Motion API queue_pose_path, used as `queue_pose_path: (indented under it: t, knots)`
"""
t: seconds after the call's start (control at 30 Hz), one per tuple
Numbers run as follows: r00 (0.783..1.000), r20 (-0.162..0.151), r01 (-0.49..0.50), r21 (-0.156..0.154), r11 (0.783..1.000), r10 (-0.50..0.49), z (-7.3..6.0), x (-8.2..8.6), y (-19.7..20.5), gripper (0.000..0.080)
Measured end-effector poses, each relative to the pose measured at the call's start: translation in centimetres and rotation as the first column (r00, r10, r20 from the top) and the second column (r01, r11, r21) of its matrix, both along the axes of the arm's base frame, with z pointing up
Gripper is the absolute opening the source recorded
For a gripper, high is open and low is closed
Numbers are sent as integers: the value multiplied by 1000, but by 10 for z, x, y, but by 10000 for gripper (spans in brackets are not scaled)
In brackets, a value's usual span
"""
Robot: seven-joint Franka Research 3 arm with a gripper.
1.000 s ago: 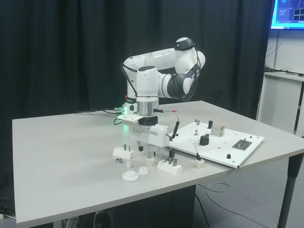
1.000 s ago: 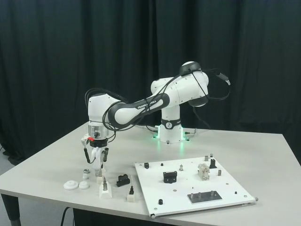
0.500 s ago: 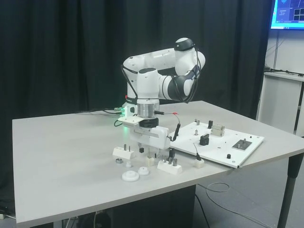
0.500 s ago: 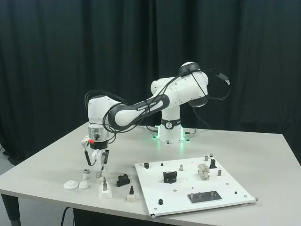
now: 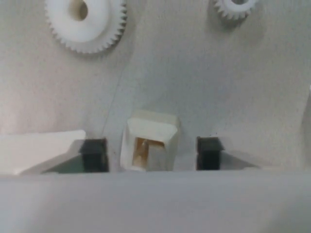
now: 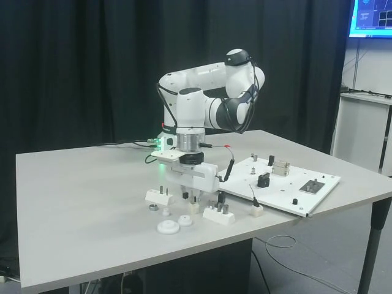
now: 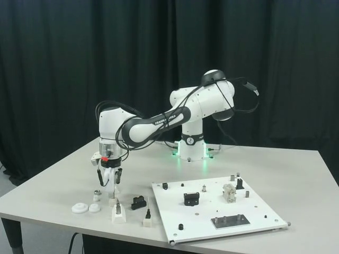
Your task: Pick Ethernet.
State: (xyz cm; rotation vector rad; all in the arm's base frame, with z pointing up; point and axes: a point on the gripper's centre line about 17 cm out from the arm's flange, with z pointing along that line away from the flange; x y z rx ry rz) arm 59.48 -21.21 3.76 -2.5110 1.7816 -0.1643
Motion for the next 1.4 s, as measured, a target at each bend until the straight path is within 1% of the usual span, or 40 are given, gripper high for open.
queue_pose_path:
  t: [0.23,0.27,0.43,0.47,0.63,0.83,0.97,1.13,1.27,1.4]
  knots:
    - [1000,-2,-2,-2,1000,2,-2,0,0,520]
    - [1000,-2,-2,-1,1000,2,-2,0,1,148]
    - [1000,-2,-2,-1,1000,2,-3,0,1,148]
    - [1000,-2,-2,-1,1000,2,-3,1,1,78]
    - [1000,0,-5,-1,1000,5,-2,2,2,78]
    - [1000,11,-11,-13,1000,11,2,9,-1,78]
    - [1000,20,-13,-23,1000,13,10,14,-5,78]
    - [1000,26,-10,-35,999,11,20,15,-11,78]
    - [1000,28,-9,-37,999,10,28,15,-14,77]
    - [1000,27,-8,-32,999,9,34,15,-15,77]
